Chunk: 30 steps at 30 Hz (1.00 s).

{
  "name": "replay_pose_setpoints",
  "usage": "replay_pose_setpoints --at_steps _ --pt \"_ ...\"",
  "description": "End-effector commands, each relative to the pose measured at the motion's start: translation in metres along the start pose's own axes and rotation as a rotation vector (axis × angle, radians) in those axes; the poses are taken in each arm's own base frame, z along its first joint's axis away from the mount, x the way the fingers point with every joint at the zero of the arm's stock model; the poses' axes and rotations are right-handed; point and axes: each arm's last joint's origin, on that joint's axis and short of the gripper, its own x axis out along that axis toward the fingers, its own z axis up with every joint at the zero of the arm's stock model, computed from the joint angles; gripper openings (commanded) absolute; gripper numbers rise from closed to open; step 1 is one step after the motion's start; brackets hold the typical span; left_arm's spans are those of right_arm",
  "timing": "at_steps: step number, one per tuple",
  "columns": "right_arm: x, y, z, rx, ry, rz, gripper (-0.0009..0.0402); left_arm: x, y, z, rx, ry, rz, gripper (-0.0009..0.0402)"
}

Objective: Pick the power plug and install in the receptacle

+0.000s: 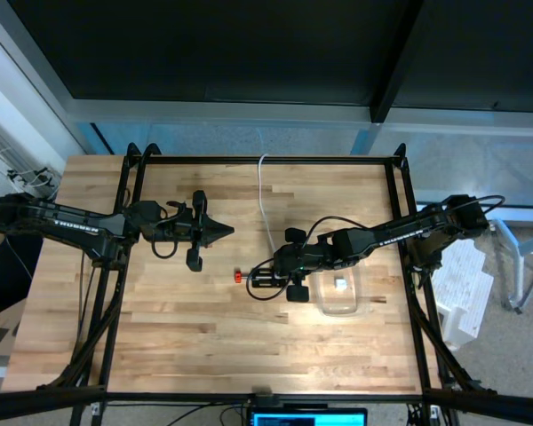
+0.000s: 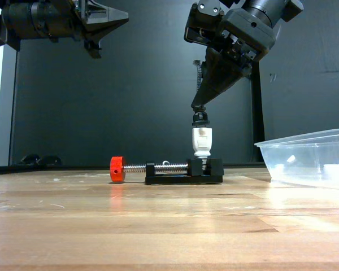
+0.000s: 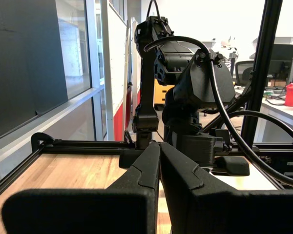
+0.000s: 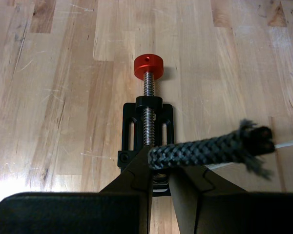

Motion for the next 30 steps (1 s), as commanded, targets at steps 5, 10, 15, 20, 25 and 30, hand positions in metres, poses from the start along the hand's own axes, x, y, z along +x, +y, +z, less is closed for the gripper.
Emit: replay_pose_setpoints --at_steps 5,10,15,20,25,30 --pt "0.011 0.000 -0.017 -0.009 0.061 -0.004 0.0000 0.000 0.000 0.000 0.000 0.000 0.000 0.0000" --pt "0.013 0.000 -0.020 -0.015 0.057 -0.003 0.0000 0.000 0.000 0.000 0.000 0.000 0.000 0.0000" --pt "0.010 0.000 -0.016 -0.026 0.051 0.007 0.0000 0.000 0.000 0.000 0.000 0.000 0.000 0.0000" --pt "0.007 0.001 -0.012 -0.031 0.038 0.011 0.0001 0.000 0.000 0.000 0.000 0.000 0.000 0.0000" --pt "0.006 0.001 -0.009 -0.027 0.034 0.026 0.0019 0.000 0.000 0.000 0.000 0.000 0.000 0.0000" --pt "0.004 0.001 -0.007 -0.026 0.041 0.024 0.0041 0.000 0.000 0.000 0.000 0.000 0.000 0.0000"
